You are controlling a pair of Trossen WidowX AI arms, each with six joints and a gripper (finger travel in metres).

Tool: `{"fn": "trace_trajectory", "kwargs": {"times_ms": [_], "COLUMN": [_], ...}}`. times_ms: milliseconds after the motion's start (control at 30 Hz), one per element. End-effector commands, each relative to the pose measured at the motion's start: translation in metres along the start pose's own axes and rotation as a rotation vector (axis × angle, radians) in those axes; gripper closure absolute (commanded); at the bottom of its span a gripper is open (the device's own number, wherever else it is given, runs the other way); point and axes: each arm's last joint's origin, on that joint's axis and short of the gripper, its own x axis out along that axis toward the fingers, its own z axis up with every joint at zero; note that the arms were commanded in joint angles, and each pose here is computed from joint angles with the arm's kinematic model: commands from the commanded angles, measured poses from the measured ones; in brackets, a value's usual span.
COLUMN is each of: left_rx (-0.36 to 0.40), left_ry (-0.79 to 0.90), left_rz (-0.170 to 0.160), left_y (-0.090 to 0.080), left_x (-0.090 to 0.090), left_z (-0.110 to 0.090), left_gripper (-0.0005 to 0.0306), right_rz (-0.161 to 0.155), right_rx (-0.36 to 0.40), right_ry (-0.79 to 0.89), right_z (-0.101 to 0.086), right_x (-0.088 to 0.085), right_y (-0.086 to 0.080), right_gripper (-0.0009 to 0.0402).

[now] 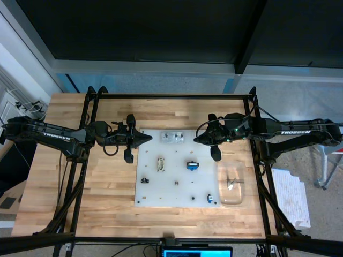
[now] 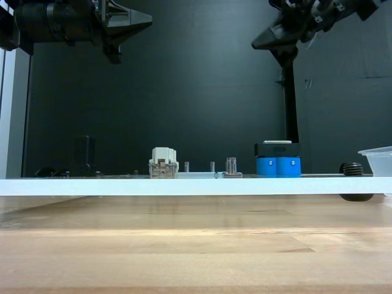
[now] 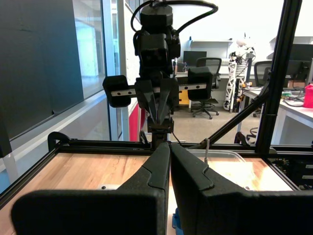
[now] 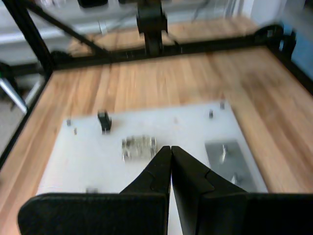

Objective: Pick the RJ45 connector and install on taskboard

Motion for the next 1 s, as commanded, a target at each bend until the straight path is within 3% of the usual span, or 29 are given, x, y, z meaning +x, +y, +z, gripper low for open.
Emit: {"fn": "trace_trajectory", "kwargs": {"times_ms": [33,400,667,800,933,1000], "left_rx": [0.0,0.0,0.0,0.0,0.0,0.0], "left_ry": [-0.001,-0.001,-0.001,-0.001,-0.001,-0.001], "left_rz": [0.0,0.0,0.0,0.0,0.0,0.0], "left_y": [0.0,0.0,0.0,0.0,0.0,0.0], "left_x": [0.0,0.0,0.0,0.0,0.0,0.0], "left_z": [0.0,0.0,0.0,0.0,0.0,0.0], "left_gripper": [0.03,0.03,0.03,0.03,0.03,0.03], "right_rz": [-0.006,-0.017,0.001,-0.029,-0.021,-0.045], "right_rx": [0.001,-0.007,-0.016,-0.027,-0.046,-0.043], "right_ry": [0.072,0.29,0.405,0.44,0.489,0.505], "right_z": [-0.001,-0.015,-0.028,-0.033,-0.039,-0.042], "right_x": [-0.005,-0.022,-0.041,-0.048,-0.057,-0.06], "right_y": [0.001,0.002,0.009,0.013,0.019,0.022], "right_gripper": [0.0393,0.0393,0.0393,0.0393,0.0393,0.0393]}}
